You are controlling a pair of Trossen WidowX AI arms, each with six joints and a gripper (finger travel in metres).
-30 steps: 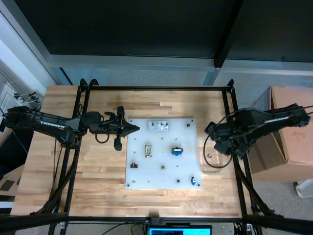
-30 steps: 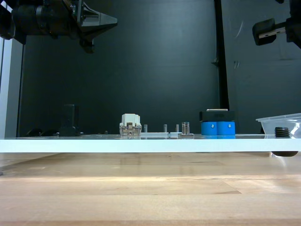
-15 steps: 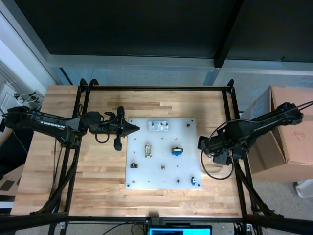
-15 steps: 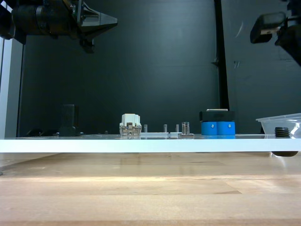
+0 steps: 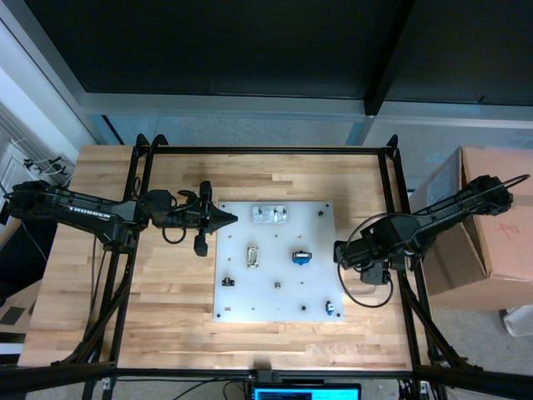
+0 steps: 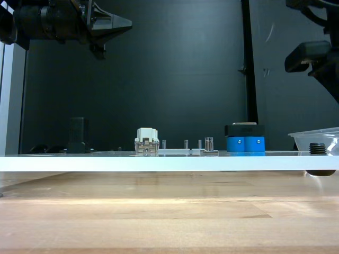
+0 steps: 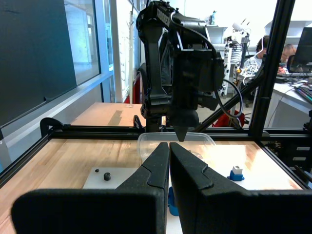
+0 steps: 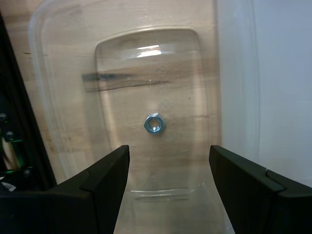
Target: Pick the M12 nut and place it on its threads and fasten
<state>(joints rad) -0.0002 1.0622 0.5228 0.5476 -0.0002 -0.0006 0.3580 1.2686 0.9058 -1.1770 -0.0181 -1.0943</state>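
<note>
Pick step, approach phase: R jaws spread wide, empty, over clear plastic tray [image 8: 63, 73] beside white board [image 5: 275, 242]. Small silver hex nut [image 8: 154, 123] lies free in tray; black ribbed stud [image 6: 317, 148] bare. L jaws closed, empty, raised by board's left edge. Next: descend, straddle nut, close.

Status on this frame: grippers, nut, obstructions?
Left gripper shut, hovering over the board's left edge. Right gripper open above the clear tray. M12 nut lying free in tray; stud bare. Nothing between fingers and nut.
</note>
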